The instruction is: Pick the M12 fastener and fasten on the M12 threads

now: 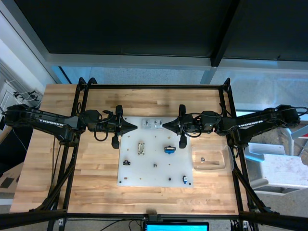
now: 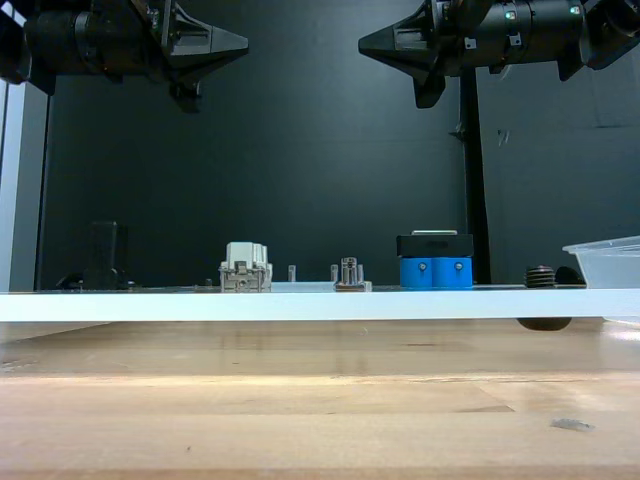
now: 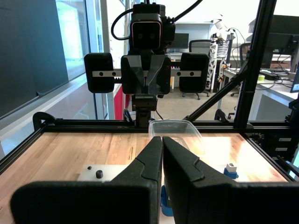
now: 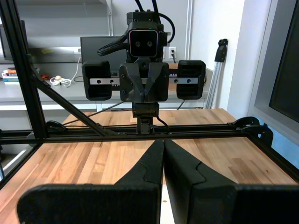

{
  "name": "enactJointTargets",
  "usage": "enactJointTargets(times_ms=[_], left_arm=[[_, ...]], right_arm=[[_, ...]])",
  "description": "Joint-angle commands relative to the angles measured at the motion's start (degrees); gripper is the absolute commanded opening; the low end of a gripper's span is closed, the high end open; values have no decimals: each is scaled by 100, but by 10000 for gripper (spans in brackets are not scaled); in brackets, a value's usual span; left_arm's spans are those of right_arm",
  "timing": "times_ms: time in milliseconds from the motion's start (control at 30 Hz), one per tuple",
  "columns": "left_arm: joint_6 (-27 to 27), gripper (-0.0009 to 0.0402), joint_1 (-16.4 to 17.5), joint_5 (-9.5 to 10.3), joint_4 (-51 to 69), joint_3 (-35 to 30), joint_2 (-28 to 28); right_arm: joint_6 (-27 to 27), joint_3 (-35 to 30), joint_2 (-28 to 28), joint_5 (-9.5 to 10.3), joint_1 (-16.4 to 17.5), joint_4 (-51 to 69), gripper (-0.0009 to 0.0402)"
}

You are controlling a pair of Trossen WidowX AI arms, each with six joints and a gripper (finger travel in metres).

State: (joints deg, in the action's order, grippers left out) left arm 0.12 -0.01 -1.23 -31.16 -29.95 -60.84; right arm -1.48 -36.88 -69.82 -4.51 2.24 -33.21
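Note:
The M12 fastener (image 1: 202, 158), a tiny grey nut, lies inside the clear tray (image 1: 226, 166) just off the board's right edge. The M12 threads (image 1: 172, 178) are a short black stud near the board's near right edge, and its ribs (image 2: 541, 277) stand bare in the low view. My left gripper (image 1: 138, 126) hovers high over the board's far left part, shut and holding nothing. My right gripper (image 1: 163, 125) faces it from the right at the same height, also shut and holding nothing. Each wrist view shows its own fingers (image 3: 154, 161) (image 4: 154, 161) closed together, with the other arm straight ahead.
The white board (image 1: 144, 175) carries a blue block (image 1: 169, 149), a grey connector (image 1: 141, 149), a silver post (image 1: 155, 165) and a small blue-and-black part (image 1: 184, 179). A black frame (image 1: 154, 87) rings the table. The tray also holds a longer pale piece (image 1: 215, 162).

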Motion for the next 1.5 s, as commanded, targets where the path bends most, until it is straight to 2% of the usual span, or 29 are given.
enactJointTargets(times_ms=[33,367,467,600,1033,1367,1500], left_arm=[[-2,0,0,-2,0,0,-2],[-2,0,0,-2,-2,0,-2],[-2,0,0,-2,-2,0,-2],[-2,0,0,-2,-2,0,-2],[-2,0,0,-2,-2,0,-2],[-2,0,0,-2,-2,0,-2],[-2,0,0,-2,-2,0,-2]], right_arm=[[15,-17,44,562,2,258,0],[94,-332,216,562,4,1657,0],[229,-581,225,566,4,2441,0],[520,-964,225,767,15,3628,0],[1945,-2096,221,758,55,7291,0],[2955,-2535,160,750,96,9147,0],[3432,-2597,131,686,269,9731,0]])
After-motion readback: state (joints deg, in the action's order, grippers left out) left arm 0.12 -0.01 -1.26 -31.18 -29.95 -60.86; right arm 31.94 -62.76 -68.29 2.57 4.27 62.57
